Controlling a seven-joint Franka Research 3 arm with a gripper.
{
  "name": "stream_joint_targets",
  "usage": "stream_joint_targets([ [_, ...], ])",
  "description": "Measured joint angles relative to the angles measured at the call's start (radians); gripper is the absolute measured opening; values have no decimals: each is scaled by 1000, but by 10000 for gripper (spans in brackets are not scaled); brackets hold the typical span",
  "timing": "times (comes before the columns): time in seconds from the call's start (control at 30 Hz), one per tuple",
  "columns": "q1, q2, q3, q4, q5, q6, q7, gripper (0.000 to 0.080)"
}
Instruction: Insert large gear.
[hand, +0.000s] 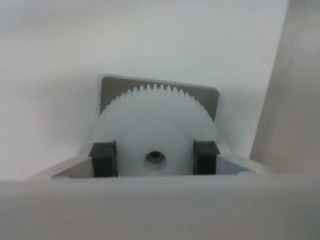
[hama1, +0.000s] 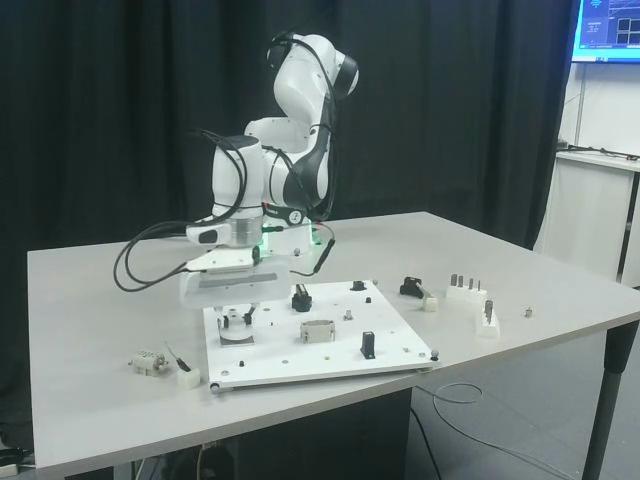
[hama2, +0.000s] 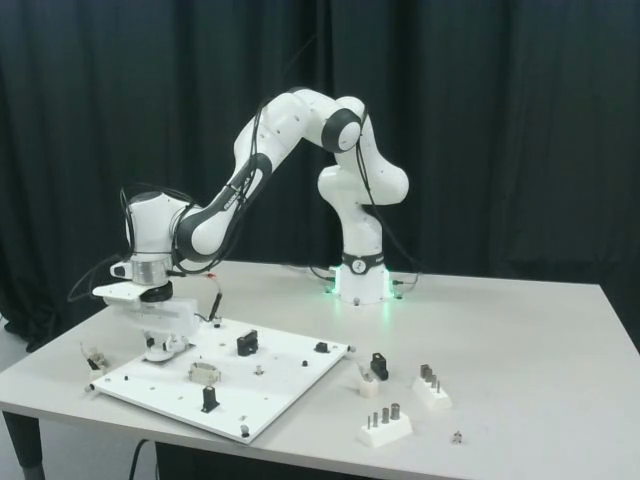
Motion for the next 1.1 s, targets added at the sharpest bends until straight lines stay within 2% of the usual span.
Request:
stream_joint_targets([
  [0.43,0,-4,2,-7,1,8,-275,326],
  [0.57,0,-6,2,-12,6,14,-294,326],
  [0.67,-1,-8,2,-15,17,16,-273,326],
  [0.9,-4,-12,0,-25,55,25,-55,326],
  [1.1,-4,-15,0,-32,69,34,52,326],
])
